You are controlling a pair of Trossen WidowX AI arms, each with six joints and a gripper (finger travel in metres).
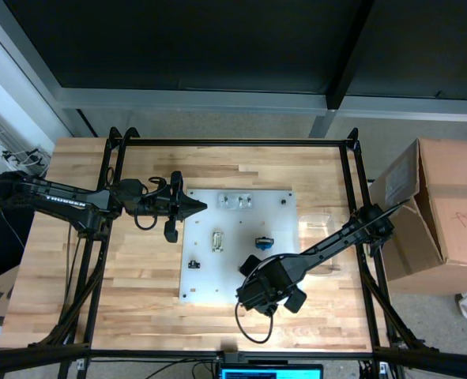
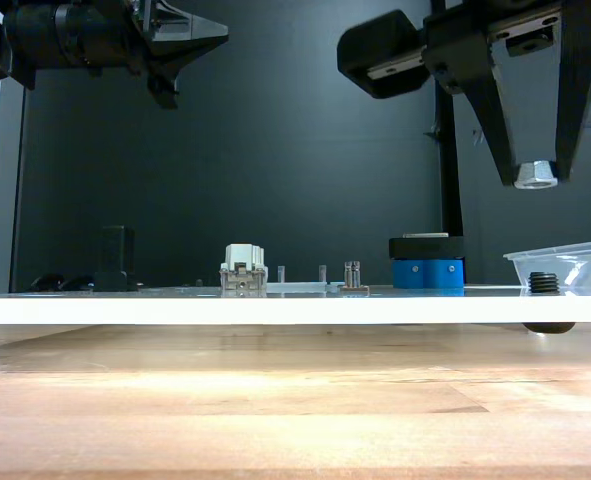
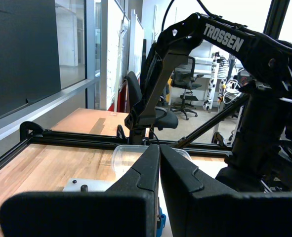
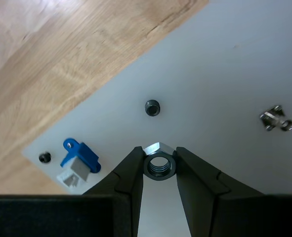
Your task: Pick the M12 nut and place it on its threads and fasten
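Silver nut (image 2: pixel 535 175) gripped in your right tool (image 4: pixel 159 154) hangs above its stud (image 2: pixel 545 283), perhaps off-centre: align, then lower; left tool (image 1: pixel 200 207) clenched at the board's (image 1: pixel 209 276) left edge.

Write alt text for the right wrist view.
The right gripper is shut on the silver nut, hole facing the camera, above the white board and clear of the bare black stud. The left gripper, not in this view, hangs shut over the board's far left corner.
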